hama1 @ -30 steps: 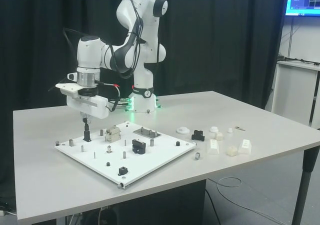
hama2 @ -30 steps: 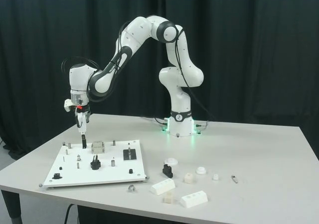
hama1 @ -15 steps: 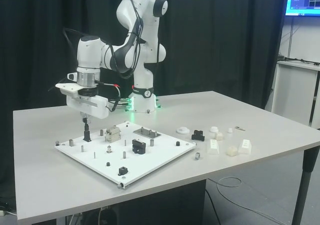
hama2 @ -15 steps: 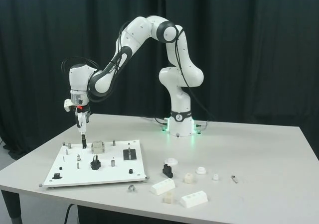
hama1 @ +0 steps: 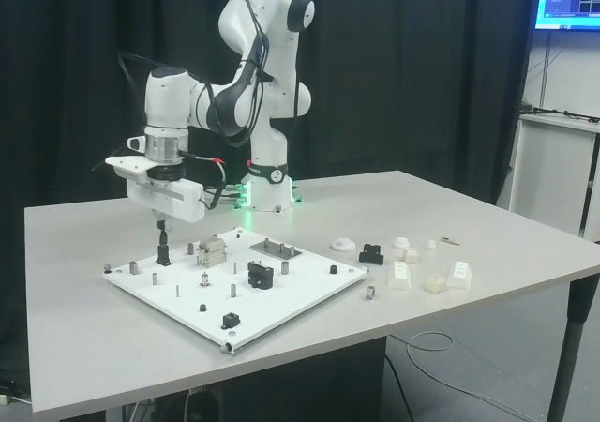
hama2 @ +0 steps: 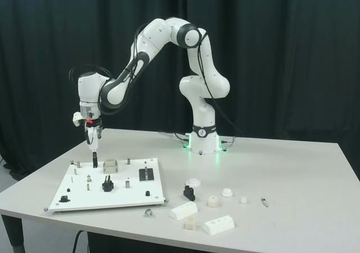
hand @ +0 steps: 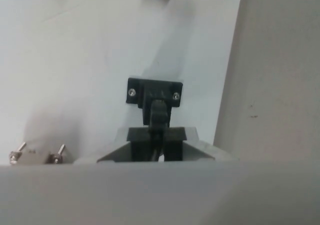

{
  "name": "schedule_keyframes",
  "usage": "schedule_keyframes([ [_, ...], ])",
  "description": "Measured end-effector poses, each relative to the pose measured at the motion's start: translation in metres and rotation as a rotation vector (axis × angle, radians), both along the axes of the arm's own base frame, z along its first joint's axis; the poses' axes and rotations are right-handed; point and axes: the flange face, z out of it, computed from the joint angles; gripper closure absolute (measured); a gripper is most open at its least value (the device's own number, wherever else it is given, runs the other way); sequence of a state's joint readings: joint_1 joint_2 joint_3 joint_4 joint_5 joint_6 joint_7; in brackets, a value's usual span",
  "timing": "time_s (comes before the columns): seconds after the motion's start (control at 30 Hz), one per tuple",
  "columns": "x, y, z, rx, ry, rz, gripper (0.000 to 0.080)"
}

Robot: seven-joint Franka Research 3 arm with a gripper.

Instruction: Remove USB.

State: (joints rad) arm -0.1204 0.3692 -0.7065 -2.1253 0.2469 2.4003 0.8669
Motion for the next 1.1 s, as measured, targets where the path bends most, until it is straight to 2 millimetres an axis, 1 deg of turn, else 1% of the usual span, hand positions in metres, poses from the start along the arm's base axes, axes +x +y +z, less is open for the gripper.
schedule_keyframes([
  [0.47, 0.0, 0.0, 0.001, 0.007, 0.005, -0.006, 0.0755],
  [0.7, 0.002, -0.002, 0.005, 0.001, 0.002, -0.002, 0.0755],
  [0.87, 0.005, -0.003, 0.018, 0.007, 0.001, 0.011, 0.0755],
  [1.1, 0.008, -0.002, 0.041, 0.024, 0.01, 0.008, 0.0755],
])
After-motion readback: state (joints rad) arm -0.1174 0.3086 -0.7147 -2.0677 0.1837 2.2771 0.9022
